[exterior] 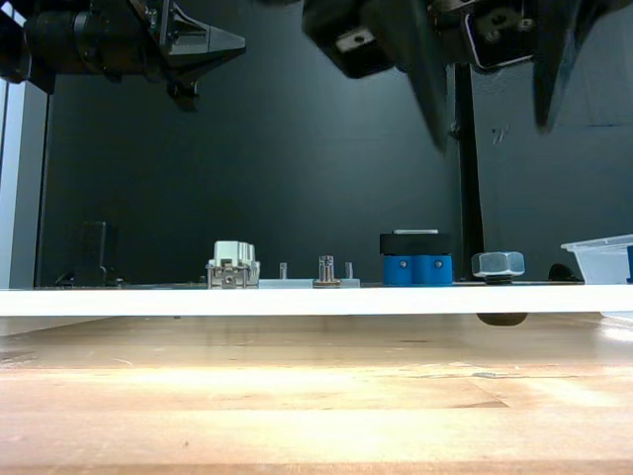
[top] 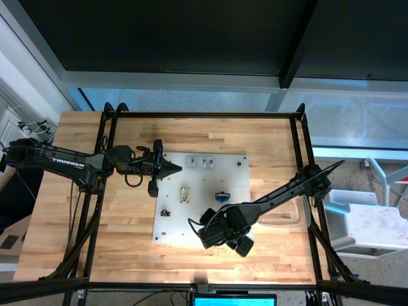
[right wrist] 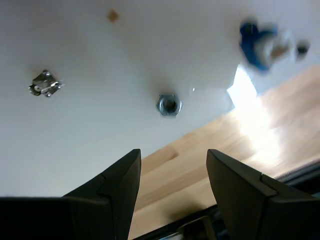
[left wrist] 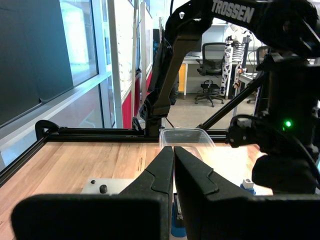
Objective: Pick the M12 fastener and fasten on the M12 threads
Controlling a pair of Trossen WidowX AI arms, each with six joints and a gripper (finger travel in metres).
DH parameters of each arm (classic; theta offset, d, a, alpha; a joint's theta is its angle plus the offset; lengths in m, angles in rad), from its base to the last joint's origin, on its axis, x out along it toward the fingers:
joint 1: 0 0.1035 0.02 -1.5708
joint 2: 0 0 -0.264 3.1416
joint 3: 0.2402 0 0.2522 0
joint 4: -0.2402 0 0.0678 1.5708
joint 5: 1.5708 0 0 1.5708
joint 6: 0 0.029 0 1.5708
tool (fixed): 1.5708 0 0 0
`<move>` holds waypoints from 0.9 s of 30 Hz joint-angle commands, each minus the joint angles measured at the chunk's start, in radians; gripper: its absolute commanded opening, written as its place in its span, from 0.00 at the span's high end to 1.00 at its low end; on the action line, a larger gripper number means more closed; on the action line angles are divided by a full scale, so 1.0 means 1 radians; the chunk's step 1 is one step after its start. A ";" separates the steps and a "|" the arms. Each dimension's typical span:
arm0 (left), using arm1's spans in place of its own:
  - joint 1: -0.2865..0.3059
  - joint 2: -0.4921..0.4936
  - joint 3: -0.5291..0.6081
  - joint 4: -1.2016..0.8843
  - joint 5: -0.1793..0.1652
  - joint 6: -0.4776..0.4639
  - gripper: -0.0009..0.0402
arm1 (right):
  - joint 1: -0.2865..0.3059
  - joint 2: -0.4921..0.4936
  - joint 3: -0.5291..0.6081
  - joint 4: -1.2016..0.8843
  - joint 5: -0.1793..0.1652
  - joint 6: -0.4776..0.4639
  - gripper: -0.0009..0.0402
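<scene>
from above, the left gripper (top: 173, 168) hangs over the far left edge of the white board (top: 172, 220), its fingers drawn together to a point. the right gripper (top: 224, 241) hangs over the board's near right corner and hides what lies under it. a clear tray (top: 290, 220) sits just beside the board's right edge.

from table height, the m12 fastener (exterior: 497, 264) sits low on the board near its right end, right of a blue connector (exterior: 415, 269). the right gripper is well above the nut, fingers spread apart and holding nothing. no ribs of the m12 threads show beneath the nut, so i cannot tell whether it is on its stud.

the left wrist camera shows its fingers pressed together on nothing, with the tray and the right arm (left wrist: 185, 50) beyond the board.

the right wrist camera shows the nut flat on the board just inside the near edge, clear of both spread fingers. a silver connector (right wrist: 45, 83) sits elsewhere on the board.
</scene>
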 commanded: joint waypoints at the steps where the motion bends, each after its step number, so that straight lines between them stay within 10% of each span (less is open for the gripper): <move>1: 0.000 0.000 0.000 0.000 0.000 0.000 0.98 | 0.000 -0.009 0.002 -0.009 -0.003 -0.152 0.53; 17: 0.000 0.000 0.000 0.000 0.000 0.000 0.98 | 0.011 -0.008 -0.042 -0.017 0.072 -1.397 0.53; 27: 0.000 0.000 0.000 0.000 0.000 0.000 0.98 | 0.010 0.019 -0.051 0.009 0.086 -1.852 0.62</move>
